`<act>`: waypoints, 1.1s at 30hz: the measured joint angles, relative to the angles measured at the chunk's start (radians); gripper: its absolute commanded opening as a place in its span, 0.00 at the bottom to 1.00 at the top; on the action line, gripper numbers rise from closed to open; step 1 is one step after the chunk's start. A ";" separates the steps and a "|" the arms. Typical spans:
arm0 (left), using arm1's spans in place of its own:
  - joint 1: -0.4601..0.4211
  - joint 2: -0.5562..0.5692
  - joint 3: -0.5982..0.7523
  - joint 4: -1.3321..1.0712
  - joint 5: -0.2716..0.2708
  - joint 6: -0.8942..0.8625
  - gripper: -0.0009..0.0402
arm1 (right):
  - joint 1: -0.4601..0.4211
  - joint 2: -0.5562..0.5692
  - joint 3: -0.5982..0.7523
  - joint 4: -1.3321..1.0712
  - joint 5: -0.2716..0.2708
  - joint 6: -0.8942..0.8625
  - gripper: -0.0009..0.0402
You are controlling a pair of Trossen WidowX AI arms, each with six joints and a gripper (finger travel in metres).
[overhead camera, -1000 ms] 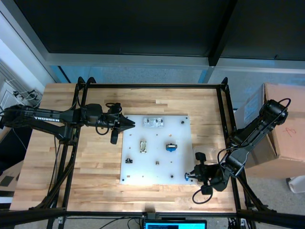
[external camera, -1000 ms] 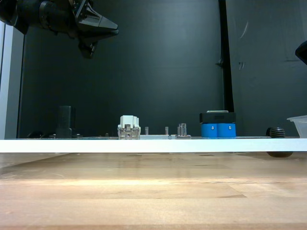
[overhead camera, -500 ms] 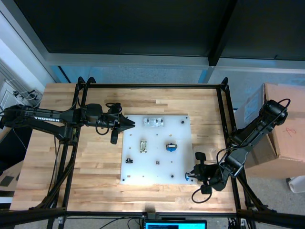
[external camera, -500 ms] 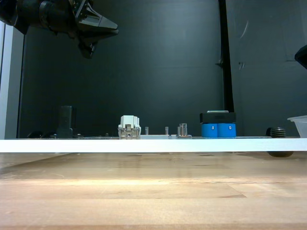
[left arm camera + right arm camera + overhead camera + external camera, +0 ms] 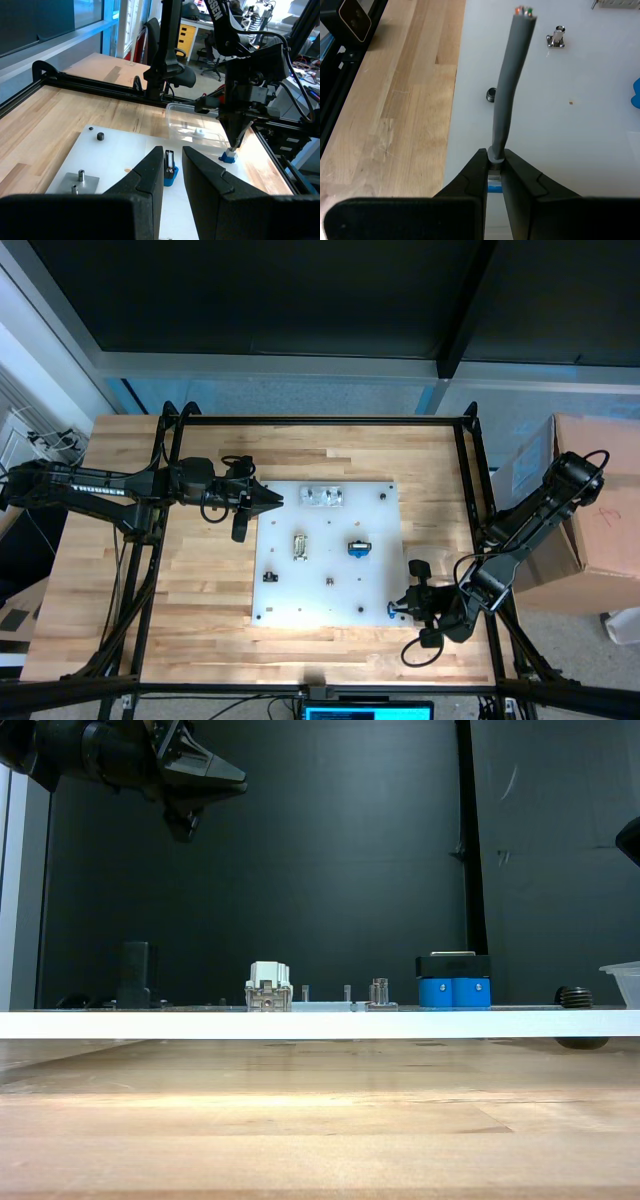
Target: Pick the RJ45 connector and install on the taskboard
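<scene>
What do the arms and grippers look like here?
Both arms are matte black with slim tubular links and looping black cables. The left arm carries white lettering along its link. The left gripper, over the board's left edge, and the right gripper, shut on the RJ45 connector at the board's near right corner, have black wedge-shaped fingers tapering to narrow tips.
</scene>
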 measured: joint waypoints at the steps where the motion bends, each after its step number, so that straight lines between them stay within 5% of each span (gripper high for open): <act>1: 0.000 0.000 0.000 0.000 0.000 0.000 0.14 | 0.000 0.001 -0.002 0.003 0.002 0.000 0.02; 20: 0.000 0.000 0.000 0.000 0.000 0.000 0.14 | -0.003 -0.036 0.000 -0.007 -0.052 -0.005 0.04; 33: 0.000 0.000 0.000 0.000 0.000 0.000 0.14 | -0.001 -0.067 -0.004 -0.031 -0.080 -0.009 0.35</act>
